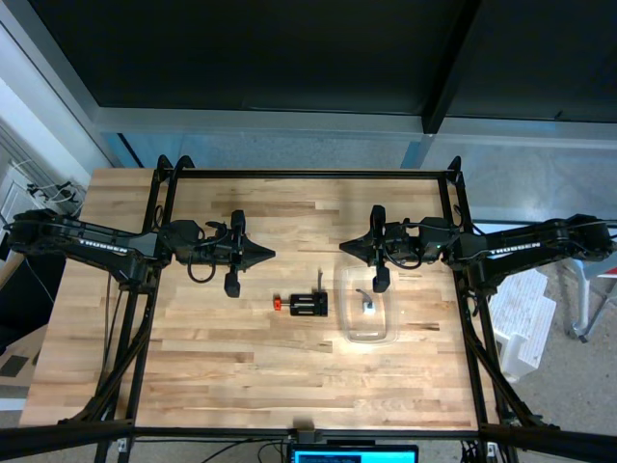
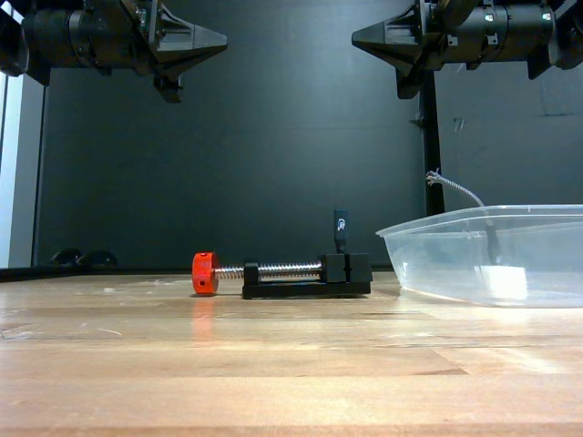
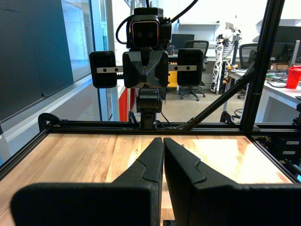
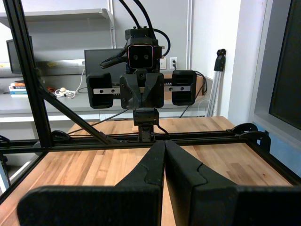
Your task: Pick the USB-C connector and install on taskboard
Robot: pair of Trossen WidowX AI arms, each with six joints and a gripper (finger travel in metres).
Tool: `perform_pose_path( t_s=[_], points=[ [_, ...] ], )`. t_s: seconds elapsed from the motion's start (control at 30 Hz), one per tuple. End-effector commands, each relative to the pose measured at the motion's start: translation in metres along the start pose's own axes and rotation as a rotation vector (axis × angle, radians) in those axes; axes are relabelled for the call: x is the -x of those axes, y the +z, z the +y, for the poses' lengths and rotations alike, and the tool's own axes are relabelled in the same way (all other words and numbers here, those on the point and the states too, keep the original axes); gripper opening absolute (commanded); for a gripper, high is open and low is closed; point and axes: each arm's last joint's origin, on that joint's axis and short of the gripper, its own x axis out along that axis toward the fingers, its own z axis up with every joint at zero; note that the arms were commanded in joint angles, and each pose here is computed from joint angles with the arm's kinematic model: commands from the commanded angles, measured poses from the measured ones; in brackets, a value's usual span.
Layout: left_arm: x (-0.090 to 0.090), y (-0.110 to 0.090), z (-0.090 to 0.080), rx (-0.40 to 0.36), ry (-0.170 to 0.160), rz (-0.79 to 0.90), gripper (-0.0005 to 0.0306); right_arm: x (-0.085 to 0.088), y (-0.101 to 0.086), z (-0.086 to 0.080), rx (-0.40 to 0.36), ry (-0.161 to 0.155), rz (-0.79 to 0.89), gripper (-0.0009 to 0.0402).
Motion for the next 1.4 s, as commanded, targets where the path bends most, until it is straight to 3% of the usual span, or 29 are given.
perform_pose_path(
  t_s=[0.03, 0.63, 0.87, 1.4],
  points=[
    [0.000, 0.000, 0.000, 0.000, 0.001, 0.000, 0.0000, 0.000, 0.000, 0.000, 0.000, 0.000, 0.000, 0.0000],
    [0.000, 0.000, 0.000, 0.000, 0.000, 0.000, 0.0000, -0.001, 0.004, 0.000, -0.017, 0.001, 0.006, 0.0000],
    [0.000, 0.000, 0.000, 0.000, 0.001, 0.000, 0.0000, -0.010, 0.020, 0.002, 0.015, -0.007, 0.300, 0.0000],
    [0.000, 0.000, 0.000, 0.000, 0.000, 0.000, 0.0000, -0.009, 0.045, 0.006, 0.007, -0.034, 0.921, 0.0000]
  ],
)
